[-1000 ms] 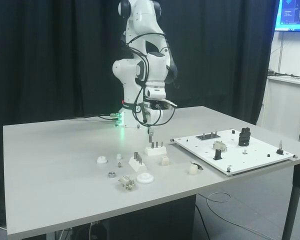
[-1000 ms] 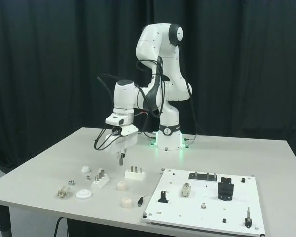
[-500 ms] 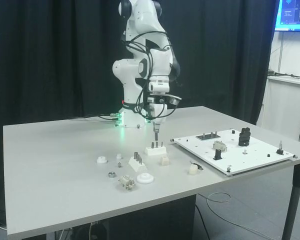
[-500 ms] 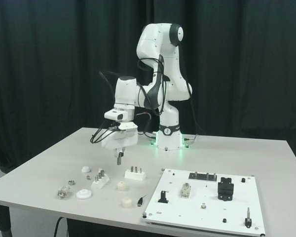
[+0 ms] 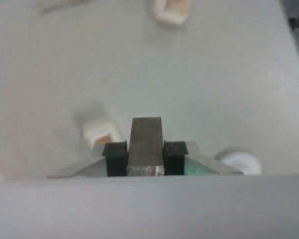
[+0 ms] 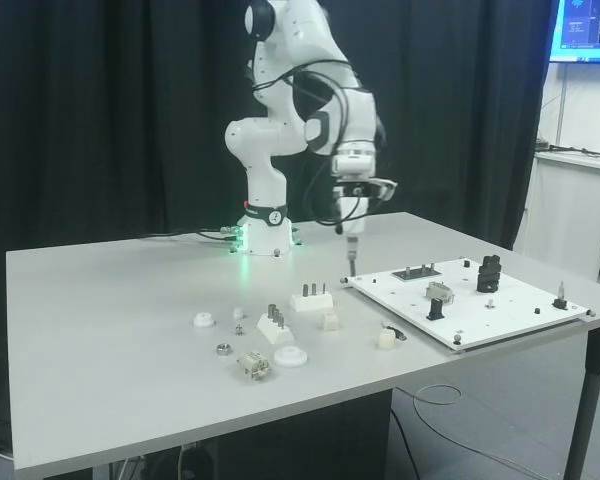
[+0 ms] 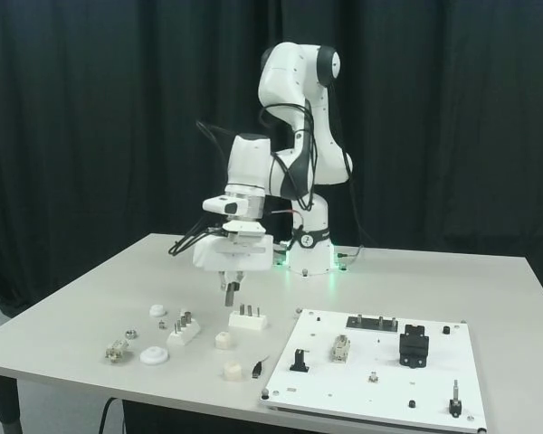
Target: Insert square peg 4.
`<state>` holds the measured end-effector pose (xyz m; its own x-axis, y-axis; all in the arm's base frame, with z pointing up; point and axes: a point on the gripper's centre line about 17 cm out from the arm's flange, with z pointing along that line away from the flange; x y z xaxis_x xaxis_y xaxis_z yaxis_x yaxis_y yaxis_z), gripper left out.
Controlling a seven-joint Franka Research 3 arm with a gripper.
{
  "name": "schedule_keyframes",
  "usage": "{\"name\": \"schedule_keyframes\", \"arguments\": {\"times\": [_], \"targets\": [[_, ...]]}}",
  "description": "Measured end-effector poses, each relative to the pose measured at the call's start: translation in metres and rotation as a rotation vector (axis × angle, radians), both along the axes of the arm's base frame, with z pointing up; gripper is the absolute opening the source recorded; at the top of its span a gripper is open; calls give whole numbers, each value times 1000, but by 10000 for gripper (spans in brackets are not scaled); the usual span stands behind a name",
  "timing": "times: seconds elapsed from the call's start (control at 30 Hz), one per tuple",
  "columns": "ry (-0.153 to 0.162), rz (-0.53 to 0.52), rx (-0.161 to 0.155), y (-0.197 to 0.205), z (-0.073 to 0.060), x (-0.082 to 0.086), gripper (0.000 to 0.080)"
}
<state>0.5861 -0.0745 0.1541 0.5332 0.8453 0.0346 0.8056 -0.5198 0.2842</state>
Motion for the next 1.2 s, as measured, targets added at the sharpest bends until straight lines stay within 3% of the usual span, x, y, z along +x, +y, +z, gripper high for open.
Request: {"name": "schedule_keyframes", "arguments": {"times": [0.27,0.5,0.67,0.87,1.2], "targets": [[3,-88,-40,15,10,35,152],[58,-135,-92,21,12,53,152],[102,-201,-103,25,11,60,152],[138,-307,-86,36,5,67,152],[194,-511,16,60,-6,77,152]]}}
